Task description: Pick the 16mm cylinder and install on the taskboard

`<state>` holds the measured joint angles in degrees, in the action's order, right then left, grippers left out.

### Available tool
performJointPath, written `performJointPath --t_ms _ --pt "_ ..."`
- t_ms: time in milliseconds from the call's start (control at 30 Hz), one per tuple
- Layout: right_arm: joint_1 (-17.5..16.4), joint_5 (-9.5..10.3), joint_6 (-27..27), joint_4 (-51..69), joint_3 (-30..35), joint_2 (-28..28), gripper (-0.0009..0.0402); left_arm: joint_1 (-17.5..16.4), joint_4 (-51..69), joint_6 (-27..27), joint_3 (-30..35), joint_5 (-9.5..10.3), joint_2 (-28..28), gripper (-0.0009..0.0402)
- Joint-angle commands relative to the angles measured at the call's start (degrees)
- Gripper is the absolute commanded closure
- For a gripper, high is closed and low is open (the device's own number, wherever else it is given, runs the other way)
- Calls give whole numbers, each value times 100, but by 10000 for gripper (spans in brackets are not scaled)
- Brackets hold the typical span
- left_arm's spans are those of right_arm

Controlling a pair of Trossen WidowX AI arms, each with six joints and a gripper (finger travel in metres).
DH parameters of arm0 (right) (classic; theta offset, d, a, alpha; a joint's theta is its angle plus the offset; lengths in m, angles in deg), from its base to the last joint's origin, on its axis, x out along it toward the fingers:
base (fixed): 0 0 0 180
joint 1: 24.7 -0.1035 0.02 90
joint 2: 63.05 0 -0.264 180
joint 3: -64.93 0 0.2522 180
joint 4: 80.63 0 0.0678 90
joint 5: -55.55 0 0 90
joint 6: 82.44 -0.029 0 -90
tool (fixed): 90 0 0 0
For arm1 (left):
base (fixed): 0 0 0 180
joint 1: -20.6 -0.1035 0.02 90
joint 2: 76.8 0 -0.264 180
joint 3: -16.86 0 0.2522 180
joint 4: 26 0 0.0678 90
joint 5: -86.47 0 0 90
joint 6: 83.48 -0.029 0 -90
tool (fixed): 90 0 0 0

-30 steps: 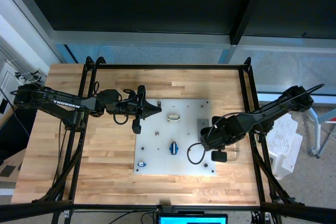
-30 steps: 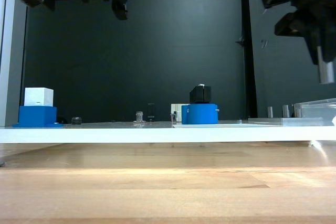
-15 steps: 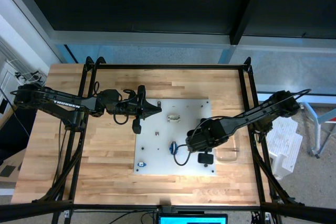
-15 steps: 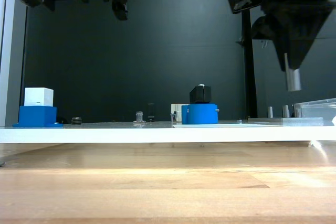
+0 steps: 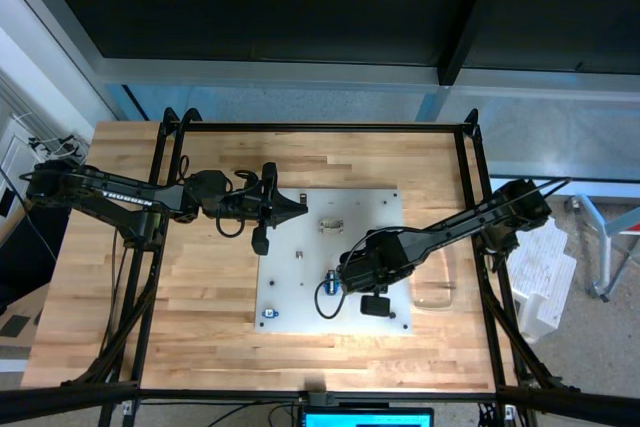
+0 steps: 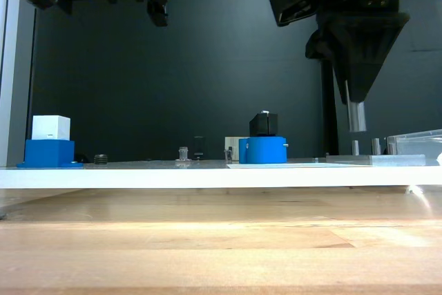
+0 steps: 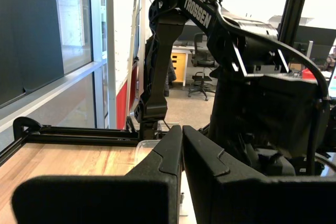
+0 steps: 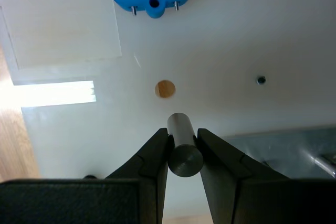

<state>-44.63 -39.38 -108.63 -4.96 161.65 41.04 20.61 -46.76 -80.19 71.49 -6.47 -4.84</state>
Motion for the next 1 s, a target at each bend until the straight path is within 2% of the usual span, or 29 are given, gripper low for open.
performJointPath --t_ms 33,1000 --pt "31 -4 44 -9 114 122 393 0 0 -2 0 -2 2 393" --pt "31 -2 116 -619 -243 149 394 0 -2 -2 0 -2 2 393"
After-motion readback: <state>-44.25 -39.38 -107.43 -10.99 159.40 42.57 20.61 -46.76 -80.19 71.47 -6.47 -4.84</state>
